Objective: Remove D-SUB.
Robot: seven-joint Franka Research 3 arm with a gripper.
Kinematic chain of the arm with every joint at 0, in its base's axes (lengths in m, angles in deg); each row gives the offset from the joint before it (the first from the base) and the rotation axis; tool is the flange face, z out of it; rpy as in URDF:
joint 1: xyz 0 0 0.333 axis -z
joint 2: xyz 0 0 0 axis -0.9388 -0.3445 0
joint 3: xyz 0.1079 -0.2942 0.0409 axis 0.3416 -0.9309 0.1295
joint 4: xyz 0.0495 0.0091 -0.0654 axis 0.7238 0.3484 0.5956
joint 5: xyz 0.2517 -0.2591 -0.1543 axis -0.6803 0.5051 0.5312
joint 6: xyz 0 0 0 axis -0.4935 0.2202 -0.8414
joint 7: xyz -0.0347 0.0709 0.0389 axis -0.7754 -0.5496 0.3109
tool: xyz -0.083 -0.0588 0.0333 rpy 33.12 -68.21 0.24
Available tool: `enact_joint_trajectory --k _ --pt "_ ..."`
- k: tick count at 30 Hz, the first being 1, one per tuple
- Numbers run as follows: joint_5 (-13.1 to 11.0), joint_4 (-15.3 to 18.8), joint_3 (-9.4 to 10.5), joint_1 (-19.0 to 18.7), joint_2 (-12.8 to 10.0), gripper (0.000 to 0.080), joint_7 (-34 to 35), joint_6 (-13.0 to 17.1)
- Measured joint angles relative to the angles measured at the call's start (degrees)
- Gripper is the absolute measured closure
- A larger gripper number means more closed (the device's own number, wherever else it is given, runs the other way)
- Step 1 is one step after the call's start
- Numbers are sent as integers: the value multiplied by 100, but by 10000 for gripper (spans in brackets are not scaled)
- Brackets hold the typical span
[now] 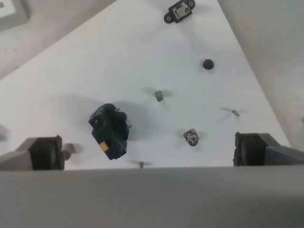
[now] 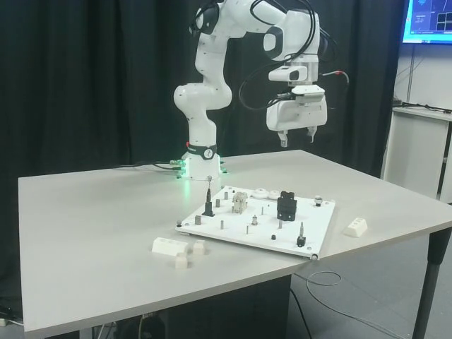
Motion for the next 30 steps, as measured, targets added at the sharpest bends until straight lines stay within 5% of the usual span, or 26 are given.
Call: enact_joint_trajectory --k 30 --pt "9 -139 15 -140 -131 3 -553 -7"
